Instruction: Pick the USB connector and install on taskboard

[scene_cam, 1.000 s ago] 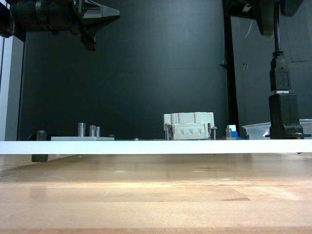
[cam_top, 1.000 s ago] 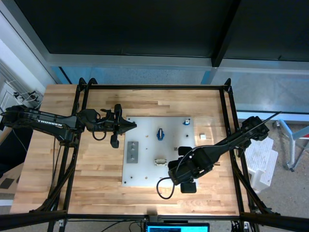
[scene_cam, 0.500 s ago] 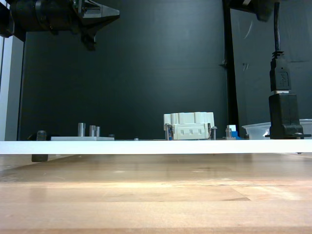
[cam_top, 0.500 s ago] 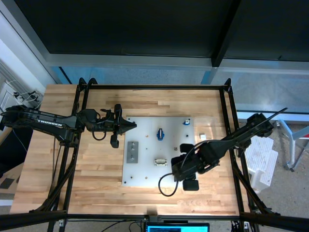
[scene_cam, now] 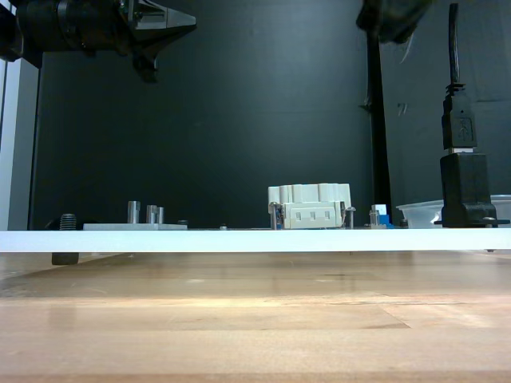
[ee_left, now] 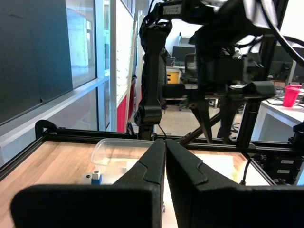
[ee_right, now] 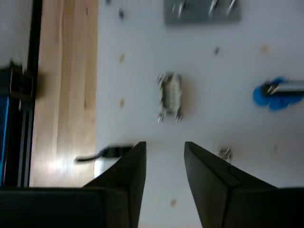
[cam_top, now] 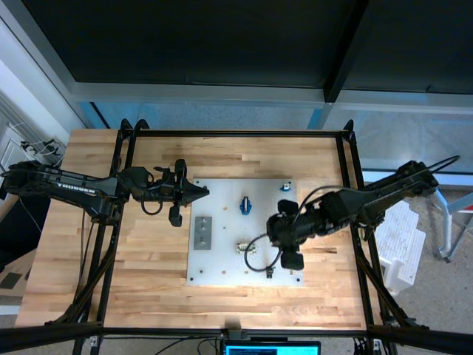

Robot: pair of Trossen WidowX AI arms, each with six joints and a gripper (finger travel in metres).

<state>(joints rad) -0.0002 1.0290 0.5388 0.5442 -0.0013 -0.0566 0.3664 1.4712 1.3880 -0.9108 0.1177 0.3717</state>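
Observation:
The white taskboard lies mid-table. The black USB connector stands upright in a black socket near the board's front right; it also shows as the connector and the connector, its cable looping away. My right gripper hovers open and empty over the board, above the silver multi-pin connector and apart from the USB connector. In its wrist view the right gripper has nothing between its fingers. My left gripper hangs shut and empty over the board's far left edge.
A grey metal block and a blue fitting sit on the board. A clear plastic tray stands past the board's right far corner. A black frame rims the table.
My right gripper has risen off the USB connector and moved toward the board's middle. The connector stays standing in its socket. The left arm has not moved.

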